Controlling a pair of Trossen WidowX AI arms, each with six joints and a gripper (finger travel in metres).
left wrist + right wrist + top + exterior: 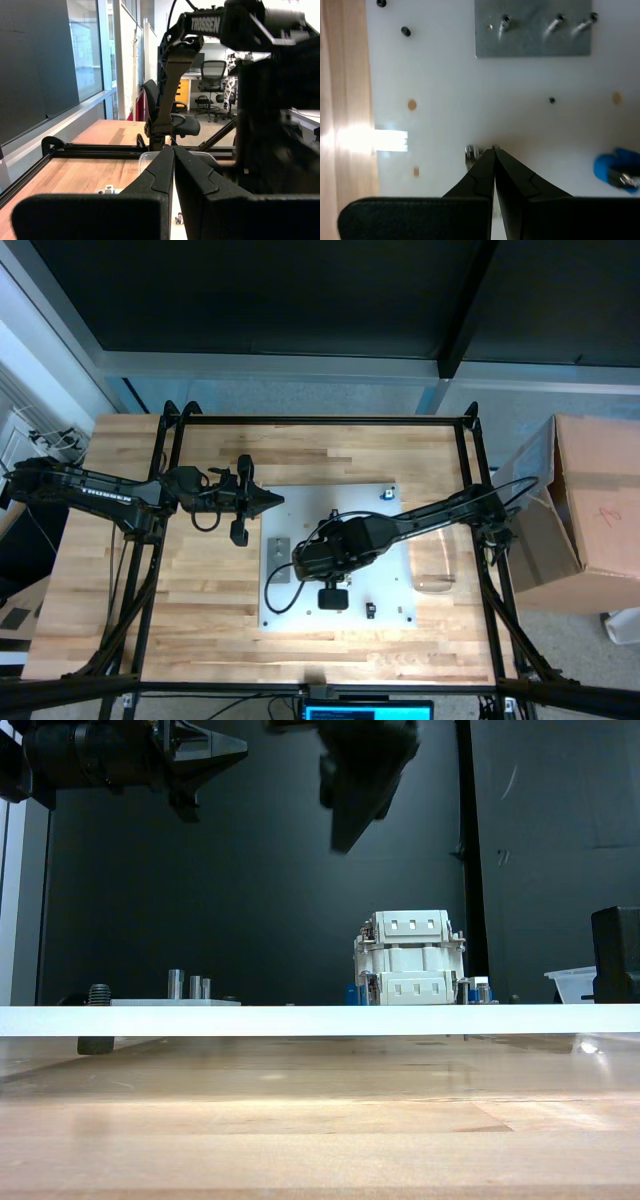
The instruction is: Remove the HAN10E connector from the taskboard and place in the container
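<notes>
The wooden tabletop (pixel 120 590) carries the white task board (pixel 385 580). The HAN10E connector (pixel 410 960) stands upright on the board, free of both my grippers. It is a pale grey, blocky housing in two stacked tiers, with rectangular recesses along each tier and small metal latches at its sides. The clear container (pixel 435 585) sits on the tabletop just beside the board's right edge. My right gripper (pixel 494 150) hangs above the board pointing down, jaws pressed together on nothing, near a grey metal plate (pixel 532 30) with three pins. My left gripper (pixel 173 150) hovers high over the board's far left corner, likewise closed and empty.
</notes>
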